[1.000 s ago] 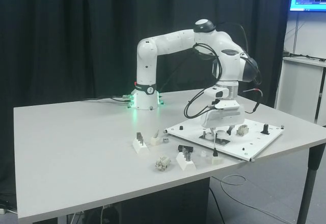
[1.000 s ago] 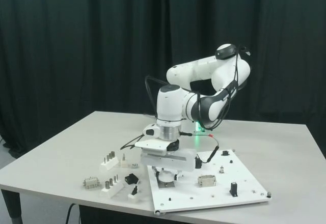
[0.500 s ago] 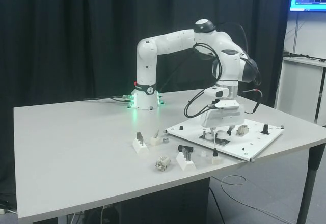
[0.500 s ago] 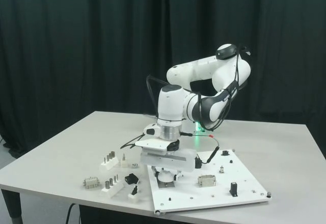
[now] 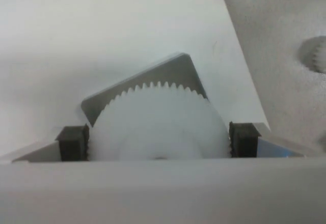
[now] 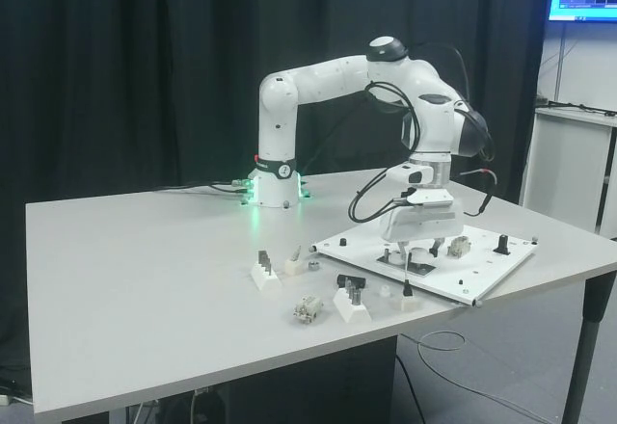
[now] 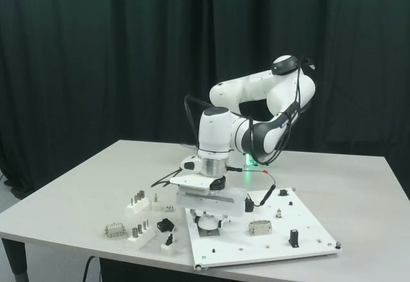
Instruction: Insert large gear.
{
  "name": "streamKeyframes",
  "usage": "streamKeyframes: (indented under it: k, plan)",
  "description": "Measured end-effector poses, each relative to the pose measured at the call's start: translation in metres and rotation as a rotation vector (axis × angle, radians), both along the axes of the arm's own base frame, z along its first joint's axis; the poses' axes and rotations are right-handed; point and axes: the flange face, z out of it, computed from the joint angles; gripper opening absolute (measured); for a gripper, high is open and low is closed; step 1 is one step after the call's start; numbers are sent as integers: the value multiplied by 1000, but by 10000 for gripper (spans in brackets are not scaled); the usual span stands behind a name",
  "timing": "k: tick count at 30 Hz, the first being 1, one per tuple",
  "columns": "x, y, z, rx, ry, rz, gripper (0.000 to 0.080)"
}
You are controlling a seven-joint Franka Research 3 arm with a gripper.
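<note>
The large white gear (image 5: 160, 124) fills the middle of the wrist view, clamped between two black finger pads (image 5: 72, 142) on its toothed rim. My gripper (image 5: 159, 143) is shut on it. Behind the gear lies a grey metal plate (image 5: 175, 71) set in the white board (image 5: 76, 40). In the second room view the gripper (image 7: 208, 216) hangs low over the grey plate (image 7: 209, 231) near the board's front left corner, with the gear (image 7: 207, 218) just above it. In the first room view the gripper (image 6: 416, 244) sits low over the board (image 6: 482, 270).
A small white gear (image 5: 315, 53) lies on the grey table beside the board. Left of the board stand several white holders with metal pins (image 7: 137, 202) and a connector (image 7: 115, 231). On the board sit a grey connector (image 7: 259, 227) and black pegs (image 7: 294, 237).
The arm has shifted very slightly between the earlier frames and now; the gripper stays low over the grey plate with the gear in it.
</note>
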Motion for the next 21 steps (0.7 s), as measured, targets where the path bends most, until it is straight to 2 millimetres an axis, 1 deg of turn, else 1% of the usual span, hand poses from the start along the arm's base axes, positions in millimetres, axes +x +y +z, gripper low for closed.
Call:
streamKeyframes:
  k: [21]
  plan:
    - [1, 0, -1, -4, -5, 19, 596]
